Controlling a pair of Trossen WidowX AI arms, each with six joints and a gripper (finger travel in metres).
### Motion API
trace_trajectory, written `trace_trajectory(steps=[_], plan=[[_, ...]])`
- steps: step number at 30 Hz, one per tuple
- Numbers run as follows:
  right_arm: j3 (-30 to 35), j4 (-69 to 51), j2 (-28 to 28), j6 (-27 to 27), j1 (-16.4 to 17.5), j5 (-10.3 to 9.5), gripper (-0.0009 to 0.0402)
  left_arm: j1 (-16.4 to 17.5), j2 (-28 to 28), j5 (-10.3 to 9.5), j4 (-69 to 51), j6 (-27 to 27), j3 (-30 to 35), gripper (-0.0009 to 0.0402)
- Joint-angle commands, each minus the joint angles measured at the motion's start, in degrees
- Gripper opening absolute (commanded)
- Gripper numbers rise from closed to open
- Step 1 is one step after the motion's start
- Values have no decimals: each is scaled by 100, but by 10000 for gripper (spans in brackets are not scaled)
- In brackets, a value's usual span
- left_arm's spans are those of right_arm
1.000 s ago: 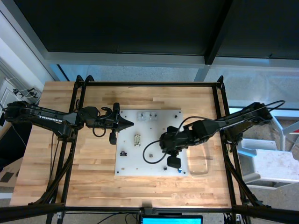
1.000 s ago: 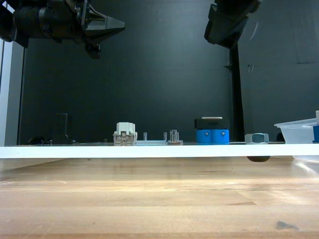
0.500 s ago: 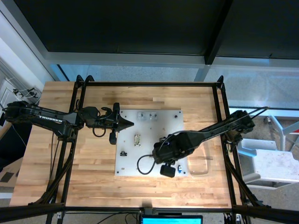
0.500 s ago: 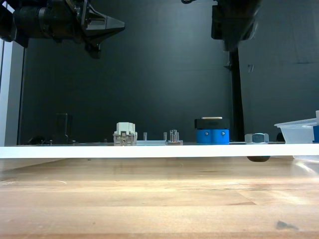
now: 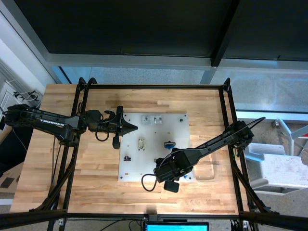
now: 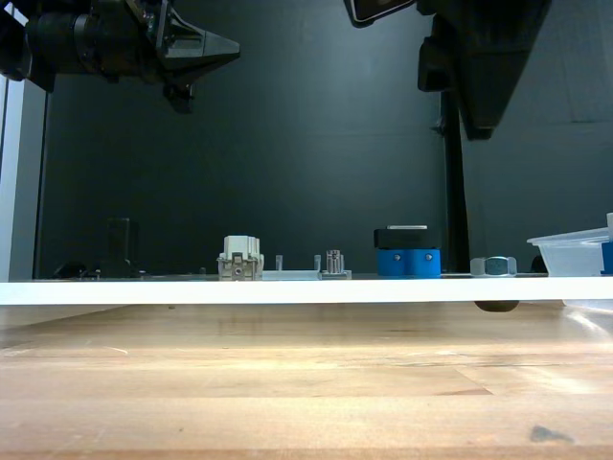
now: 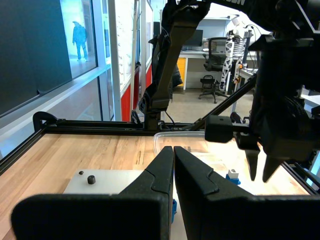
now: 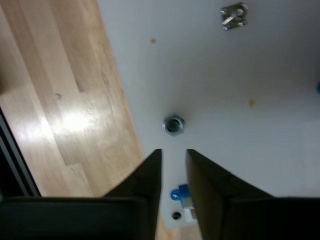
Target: Unfasten the M12 fastener and place in the container
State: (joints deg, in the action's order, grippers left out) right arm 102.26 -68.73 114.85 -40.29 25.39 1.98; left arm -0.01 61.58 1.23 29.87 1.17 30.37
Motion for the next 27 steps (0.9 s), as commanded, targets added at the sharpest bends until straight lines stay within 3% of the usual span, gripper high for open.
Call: trace_trajectory(steps=[1, 3, 11, 27], plan=[[-63, 111, 4, -39, 2, 61, 132, 0, 2, 2, 0, 0, 0, 0], [-101, 118, 4, -42, 15, 149, 159, 2, 2, 0, 0, 0, 0, 0], [-286, 190, 74, -22, 52, 146, 226, 0, 2, 0, -2, 0, 0, 0], [-293, 439, 476, -17, 74, 98, 224, 2, 2, 0, 0, 0, 0, 0]])
